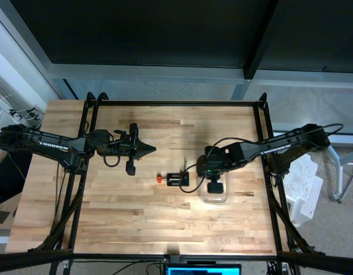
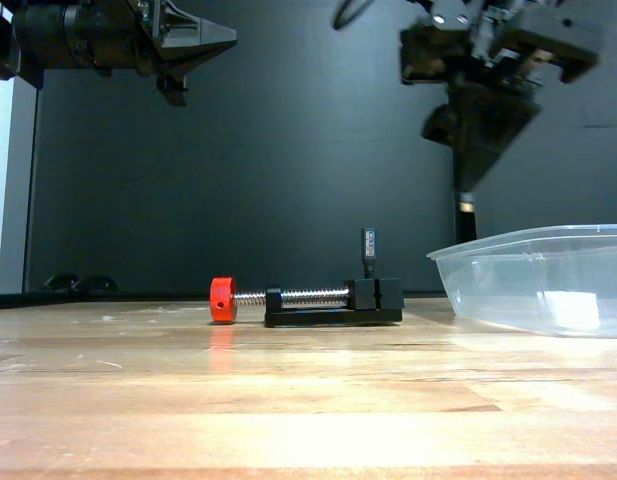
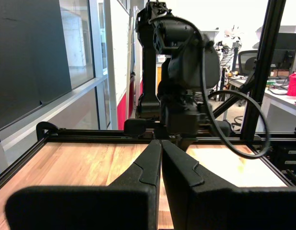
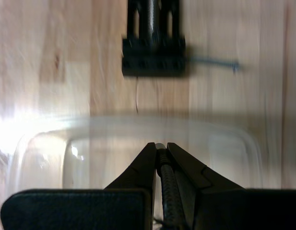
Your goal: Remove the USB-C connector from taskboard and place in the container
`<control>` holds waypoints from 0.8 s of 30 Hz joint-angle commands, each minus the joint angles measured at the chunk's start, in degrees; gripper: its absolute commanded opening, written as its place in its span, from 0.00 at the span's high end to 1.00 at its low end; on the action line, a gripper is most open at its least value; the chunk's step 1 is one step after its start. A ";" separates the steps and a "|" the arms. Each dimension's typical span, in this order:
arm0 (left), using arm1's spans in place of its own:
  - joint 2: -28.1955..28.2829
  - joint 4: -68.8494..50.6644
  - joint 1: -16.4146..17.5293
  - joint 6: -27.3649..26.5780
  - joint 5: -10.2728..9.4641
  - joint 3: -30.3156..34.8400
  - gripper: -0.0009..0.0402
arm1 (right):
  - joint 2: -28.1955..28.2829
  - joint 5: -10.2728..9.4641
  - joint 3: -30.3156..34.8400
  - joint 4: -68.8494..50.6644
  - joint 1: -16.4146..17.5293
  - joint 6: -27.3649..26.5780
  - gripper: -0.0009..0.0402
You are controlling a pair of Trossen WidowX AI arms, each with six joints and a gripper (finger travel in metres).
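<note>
Black on black at the right gripper (image 4: 159, 146): pinches the plug (image 4: 160, 156) between fingers set at a narrow slit, the thin cable (image 4: 168, 196) trailing back between them. Points straight down over the tray (image 1: 227, 200), toward the tray's 9 o'clock side. Hangs high, with only the plug reaching down to about rim height in the low view; contact with the clear plastic impossible to tell from there. Touches nothing else.

At the tray's 9 o'clock, close by but apart: the vise (image 1: 177, 179), flat on the wooden table (image 1: 136, 223), lying along the 9-to-3 line with its red knob (image 1: 159, 179) at the 9 o'clock end. Well clear of the plug.

Farther out, at about 10 o'clock from the vise and well apart from it: the left gripper (image 1: 149, 150), raised high above the table, pointing toward 3 o'clock. Fingers (image 3: 148, 167) pressed flat against each other along their whole length, gripping nothing.
</note>
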 commanded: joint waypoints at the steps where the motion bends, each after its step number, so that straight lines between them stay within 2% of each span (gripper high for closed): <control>1: 0.00 0.04 0.00 0.02 0.00 0.00 0.98 | -1.84 0.20 -3.26 0.02 0.15 1.33 0.98; 5: 0.02 -0.02 0.02 0.02 0.00 0.00 0.98 | -3.65 1.73 -5.77 -0.02 0.24 2.36 0.97; 8: 0.00 0.02 0.00 0.02 0.00 0.00 0.98 | -4.81 3.06 -7.26 -0.04 0.37 3.26 0.92; 17: 0.00 0.02 0.00 0.02 0.00 0.00 0.98 | -5.84 3.65 -7.67 0.07 0.52 3.85 0.69; 19: 0.02 -0.02 0.00 0.02 0.00 0.00 0.98 | -6.25 4.24 -7.67 0.07 0.55 3.82 0.65; 24: 0.02 0.00 0.02 0.02 0.00 0.00 0.98 | -8.41 4.22 -7.65 0.02 0.68 3.80 0.56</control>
